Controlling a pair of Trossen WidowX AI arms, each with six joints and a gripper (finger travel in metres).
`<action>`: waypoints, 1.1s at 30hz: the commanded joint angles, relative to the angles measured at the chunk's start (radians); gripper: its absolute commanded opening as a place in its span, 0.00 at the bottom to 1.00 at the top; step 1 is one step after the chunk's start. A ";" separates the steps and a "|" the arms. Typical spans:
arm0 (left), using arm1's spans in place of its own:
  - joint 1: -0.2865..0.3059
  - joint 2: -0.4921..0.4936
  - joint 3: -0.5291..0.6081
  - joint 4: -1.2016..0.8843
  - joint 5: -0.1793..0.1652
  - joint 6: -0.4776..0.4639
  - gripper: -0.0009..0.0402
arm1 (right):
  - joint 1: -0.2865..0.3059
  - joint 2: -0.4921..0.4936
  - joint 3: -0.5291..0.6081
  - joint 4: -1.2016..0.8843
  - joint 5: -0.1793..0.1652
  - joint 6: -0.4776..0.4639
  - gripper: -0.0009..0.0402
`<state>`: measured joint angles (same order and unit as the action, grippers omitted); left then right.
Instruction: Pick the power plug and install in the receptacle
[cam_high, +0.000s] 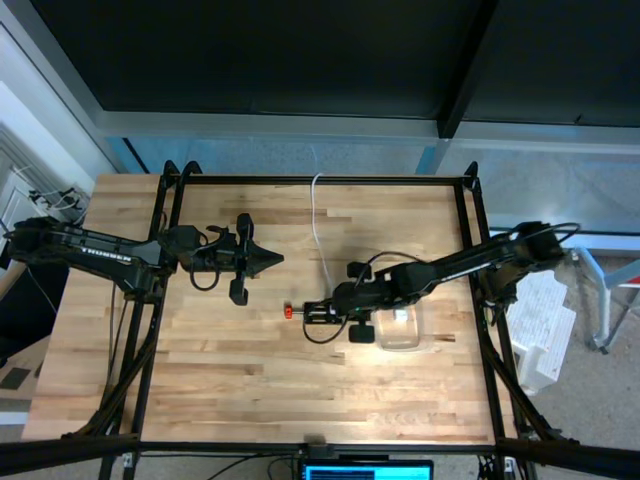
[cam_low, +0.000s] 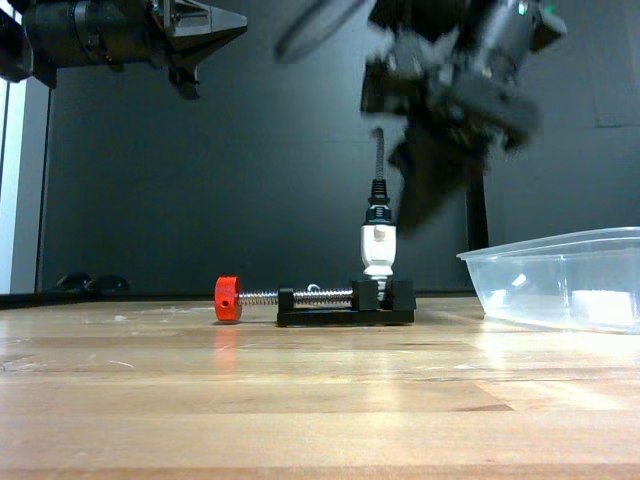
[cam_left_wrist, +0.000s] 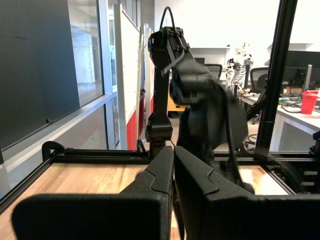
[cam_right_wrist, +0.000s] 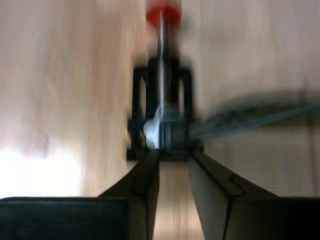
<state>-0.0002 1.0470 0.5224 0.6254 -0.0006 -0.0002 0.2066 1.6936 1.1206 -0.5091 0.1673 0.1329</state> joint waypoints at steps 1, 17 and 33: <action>0.000 0.000 0.000 0.000 0.000 0.000 0.02 | 0.000 -0.017 0.018 0.039 0.028 -0.001 0.27; 0.000 0.000 0.000 -0.021 0.000 0.000 0.02 | 0.001 -0.169 0.017 -0.034 0.039 -0.016 0.40; 0.000 0.002 0.000 -0.022 0.000 0.000 0.02 | 0.000 -0.296 0.010 -0.086 0.038 -0.024 0.28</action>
